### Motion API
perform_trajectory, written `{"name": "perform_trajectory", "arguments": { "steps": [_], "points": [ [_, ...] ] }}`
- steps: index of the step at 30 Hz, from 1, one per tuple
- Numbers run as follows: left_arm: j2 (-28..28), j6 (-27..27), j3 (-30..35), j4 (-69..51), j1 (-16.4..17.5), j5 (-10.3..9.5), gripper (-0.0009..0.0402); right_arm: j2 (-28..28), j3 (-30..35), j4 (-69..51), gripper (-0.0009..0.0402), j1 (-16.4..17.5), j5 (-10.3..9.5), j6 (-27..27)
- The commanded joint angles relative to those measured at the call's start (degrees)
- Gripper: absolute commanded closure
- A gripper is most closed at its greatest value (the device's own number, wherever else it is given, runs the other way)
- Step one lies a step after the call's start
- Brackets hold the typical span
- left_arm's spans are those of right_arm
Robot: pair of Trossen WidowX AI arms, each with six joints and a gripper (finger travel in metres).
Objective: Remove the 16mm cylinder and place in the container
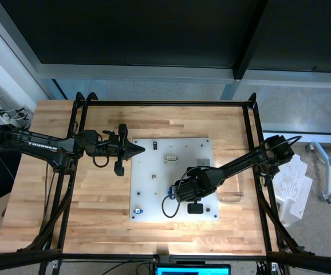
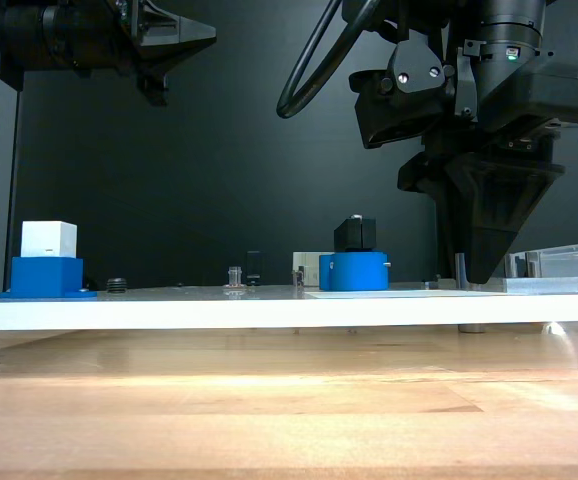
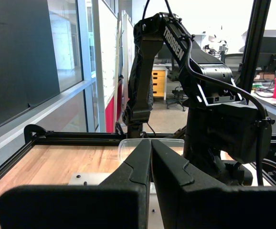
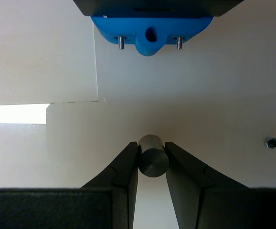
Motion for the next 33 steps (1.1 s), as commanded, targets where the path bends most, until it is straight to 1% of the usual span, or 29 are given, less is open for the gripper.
{"name": "perform_trajectory", "arguments": {
  "steps": [1,12,33],
  "points": [
    [0.0,0.0,0.0,0.0,0.0,0.00,0.0393,-0.9,0.0,-0.4,0.0391,0.0,0.00,0.0],
    [0.0,0.0,0.0,0.0,0.0,0.00,0.0393,-5.9,2.1,-3.9,0.0392,-0.2,0.04,0.0],
    [0.0,0.0,0.0,0.0,0.0,0.00,0.0393,-18.5,2.6,-6.5,0.0392,-0.2,0.02,0.1]
  ]
}}
